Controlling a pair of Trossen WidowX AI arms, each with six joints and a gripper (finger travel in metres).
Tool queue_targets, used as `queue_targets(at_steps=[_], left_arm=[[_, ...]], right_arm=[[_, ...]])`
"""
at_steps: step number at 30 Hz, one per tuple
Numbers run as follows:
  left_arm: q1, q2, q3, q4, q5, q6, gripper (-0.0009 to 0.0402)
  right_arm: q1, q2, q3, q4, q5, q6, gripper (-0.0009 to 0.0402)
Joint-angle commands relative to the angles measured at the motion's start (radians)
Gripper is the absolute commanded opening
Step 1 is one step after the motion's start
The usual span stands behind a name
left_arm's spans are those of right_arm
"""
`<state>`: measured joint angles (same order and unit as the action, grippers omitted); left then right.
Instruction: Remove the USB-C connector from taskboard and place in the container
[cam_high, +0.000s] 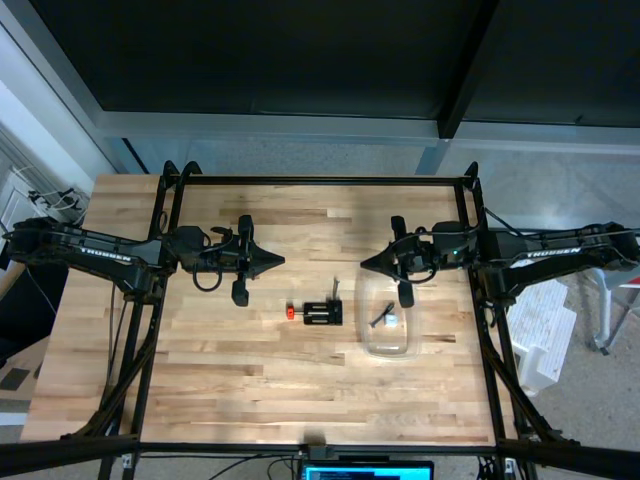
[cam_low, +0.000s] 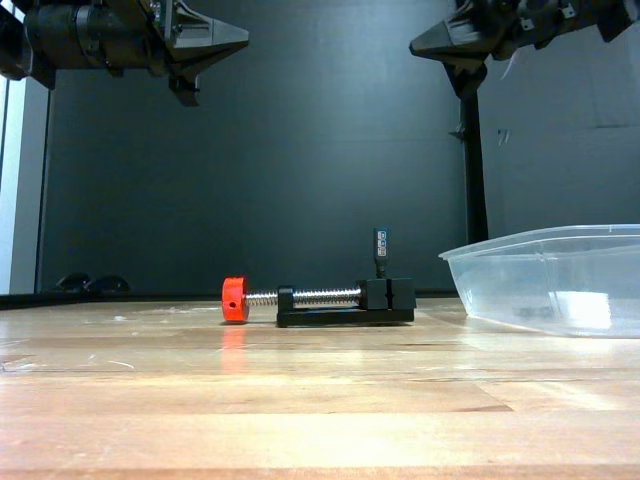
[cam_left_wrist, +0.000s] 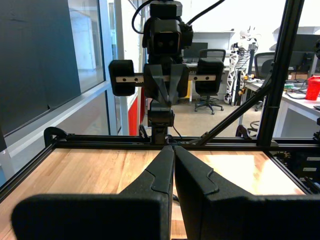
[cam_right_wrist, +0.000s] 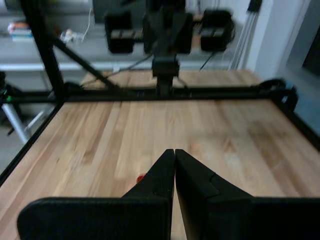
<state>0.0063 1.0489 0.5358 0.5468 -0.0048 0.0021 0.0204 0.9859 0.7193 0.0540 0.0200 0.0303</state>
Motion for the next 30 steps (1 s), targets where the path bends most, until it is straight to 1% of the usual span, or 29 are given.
queue_targets(at_steps=[1,6,8,14,16,25,30], left_arm=[[0.000,0.000,0.000,0.000,0.000,0.000,0.0000],[0.000,0.000,0.000,0.000,0.000,0.000,0.0000],[0.000,0.000,0.000,0.000,0.000,0.000,0.0000],[0.000,0.000,0.000,0.000,0.000,0.000,0.0000],[0.000,0.000,0.000,0.000,0.000,0.000,0.0000],[0.000,0.000,0.000,0.000,0.000,0.000,0.0000],[0.000,0.000,0.000,0.000,0.000,0.000,0.0000]], right_arm=[[-0.006,0.000,-0.021,0.076,0.002,-0.025,-0.0001],[-0.018,-0.003,-0.052,0.172,0.000,-0.040,0.0000],[-0.026,-0.003,-0.065,0.212,-0.025,-0.041,0.0000],[-0.037,-0.004,-0.121,0.336,-0.034,-0.035,0.0000],[-0.041,-0.004,-0.130,0.349,-0.051,-0.034,0.0000],[-0.044,-0.004,-0.169,0.406,-0.046,-0.026,0.0000],[-0.045,-0.004,-0.172,0.407,-0.047,-0.024,0.0000]])
